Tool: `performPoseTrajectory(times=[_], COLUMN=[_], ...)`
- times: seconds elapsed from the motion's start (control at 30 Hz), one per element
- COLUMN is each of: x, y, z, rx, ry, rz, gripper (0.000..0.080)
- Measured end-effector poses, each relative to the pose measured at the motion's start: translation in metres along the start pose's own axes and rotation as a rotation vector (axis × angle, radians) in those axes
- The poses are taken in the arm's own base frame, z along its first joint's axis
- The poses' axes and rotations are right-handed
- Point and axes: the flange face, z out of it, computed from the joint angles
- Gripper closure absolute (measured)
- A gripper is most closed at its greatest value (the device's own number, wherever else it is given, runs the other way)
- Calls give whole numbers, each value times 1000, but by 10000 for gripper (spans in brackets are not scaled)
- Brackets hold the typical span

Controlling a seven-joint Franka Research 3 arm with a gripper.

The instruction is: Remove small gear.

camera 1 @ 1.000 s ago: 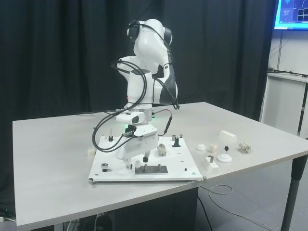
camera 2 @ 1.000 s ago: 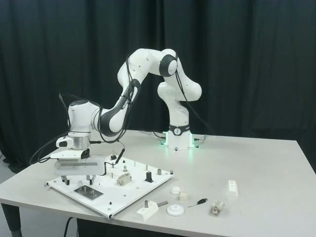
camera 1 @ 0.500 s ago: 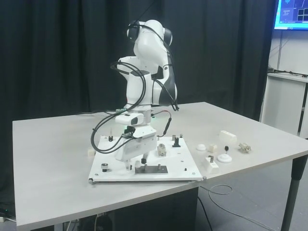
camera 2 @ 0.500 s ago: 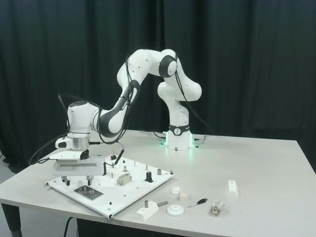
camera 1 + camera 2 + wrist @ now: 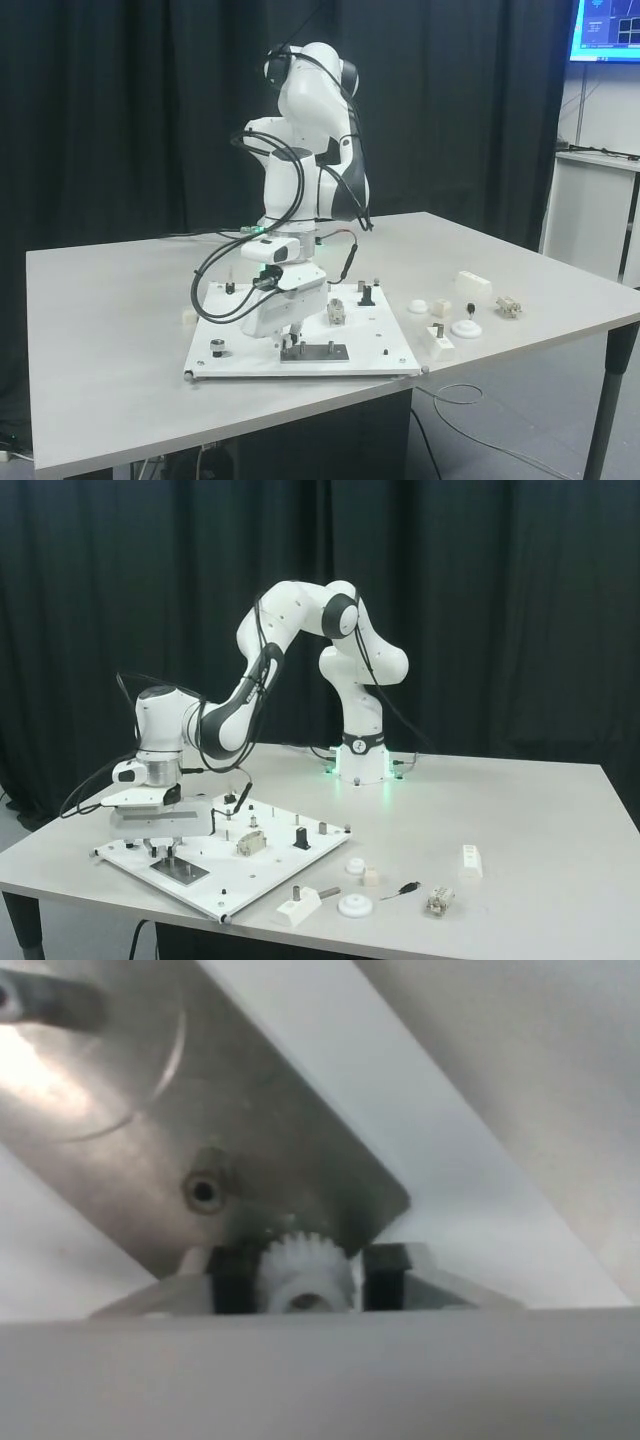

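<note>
On my grey surface I log a white assembly board near the front edge, with the white arm bent down over it. My tool hangs just above the board's grey metal plate. Its two black fingers are closed against either side of the small gear, white and toothed, held between them.
</note>
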Motion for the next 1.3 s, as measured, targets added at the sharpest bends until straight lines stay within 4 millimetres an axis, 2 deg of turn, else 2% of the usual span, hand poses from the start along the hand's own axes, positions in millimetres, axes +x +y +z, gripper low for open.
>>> performPoseTrajectory(times=[0.07, 0.1, 0.83, 1.3], x=[0, 0, 3, 19], y=[0, 0, 0, 3], z=[0, 0, -5, -42], rx=[0, 0, 4, 16], ry=[-3, -3, -17, -75], rz=[0, 0, -1, -7], gripper=[472, 607, 607, 607])
